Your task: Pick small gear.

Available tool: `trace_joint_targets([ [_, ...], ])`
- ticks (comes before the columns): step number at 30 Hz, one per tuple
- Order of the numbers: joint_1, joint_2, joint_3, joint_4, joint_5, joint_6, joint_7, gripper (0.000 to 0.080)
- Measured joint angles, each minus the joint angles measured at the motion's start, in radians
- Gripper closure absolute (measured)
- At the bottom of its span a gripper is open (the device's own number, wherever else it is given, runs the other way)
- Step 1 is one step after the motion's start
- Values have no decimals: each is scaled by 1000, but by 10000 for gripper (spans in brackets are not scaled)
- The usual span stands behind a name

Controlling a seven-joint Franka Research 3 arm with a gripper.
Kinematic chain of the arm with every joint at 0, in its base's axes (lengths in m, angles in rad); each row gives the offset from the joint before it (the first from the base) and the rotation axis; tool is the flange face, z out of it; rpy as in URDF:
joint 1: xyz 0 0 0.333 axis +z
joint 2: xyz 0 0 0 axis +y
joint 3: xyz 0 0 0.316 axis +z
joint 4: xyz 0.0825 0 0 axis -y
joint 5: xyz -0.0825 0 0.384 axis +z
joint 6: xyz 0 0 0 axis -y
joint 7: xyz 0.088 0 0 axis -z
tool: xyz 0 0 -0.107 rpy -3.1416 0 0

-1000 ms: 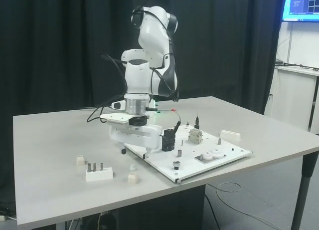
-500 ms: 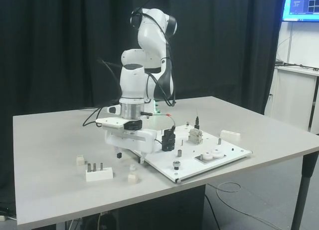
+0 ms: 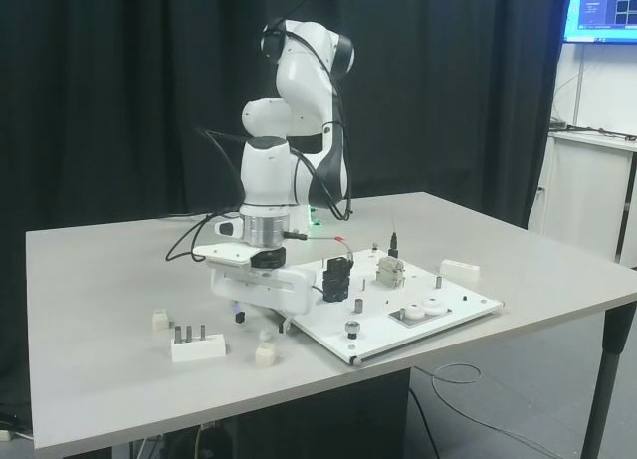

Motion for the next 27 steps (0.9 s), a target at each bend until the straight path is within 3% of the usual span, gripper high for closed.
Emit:
trace_joint_targets([
  [17,0,35,2,20,0,-2,-68,3],
  [18,0,35,2,20,0,-3,-69,124],
  [22,-2,36,2,24,0,-6,-69,124],
  [23,-2,36,2,24,0,-8,-69,288],
  [27,-4,36,1,28,0,-14,-69,288],
])
